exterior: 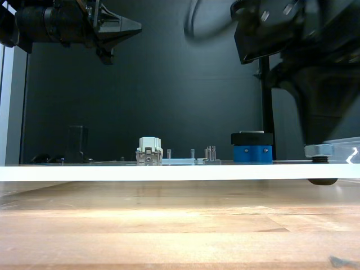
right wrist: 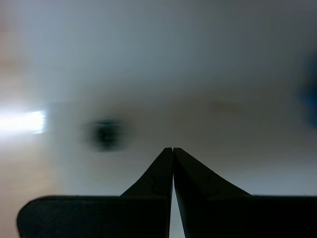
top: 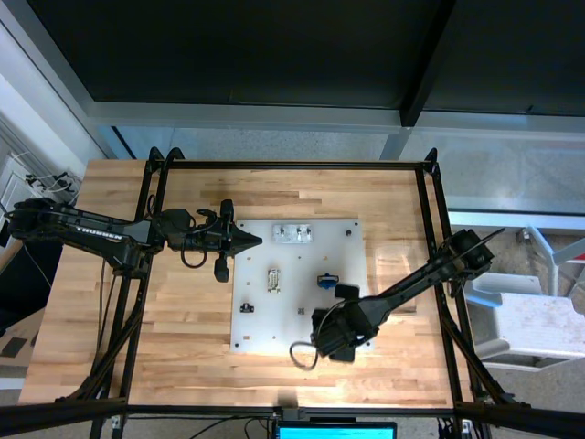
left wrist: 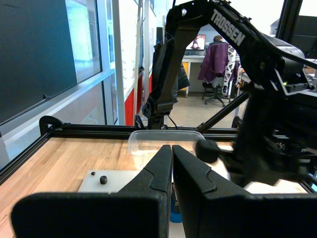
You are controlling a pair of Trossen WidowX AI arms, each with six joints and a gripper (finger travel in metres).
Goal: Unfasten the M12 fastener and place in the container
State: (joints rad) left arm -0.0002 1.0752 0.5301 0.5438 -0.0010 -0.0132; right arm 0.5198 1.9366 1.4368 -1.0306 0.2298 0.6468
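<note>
**Desk:** How far along?

**Photographer:** Early. The one silver nut (exterior: 319, 150) sits on its stud (exterior: 320, 160). The single clear bin (left wrist: 139, 144), right of the board (top: 274, 320), doesn't hold it.

**Desk:** Grippers?

**Photographer:** Two, both pinched together on nothing. The right gripper (right wrist: 172, 149) is just above the nut. The left gripper (left wrist: 172, 147) is parked high, well apart.

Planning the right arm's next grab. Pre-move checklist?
1. M12 nut off its stud: not ok, sits on top.
2. Right gripper holding nut: not ok, shut, nothing between fingers.
3. Right gripper lined up over nut: cannot tell; above it in low view, hidden in high view.
4. Nut in container: not ok.
5. Left gripper clear: ok, shut, parked at board's left edge.
</note>
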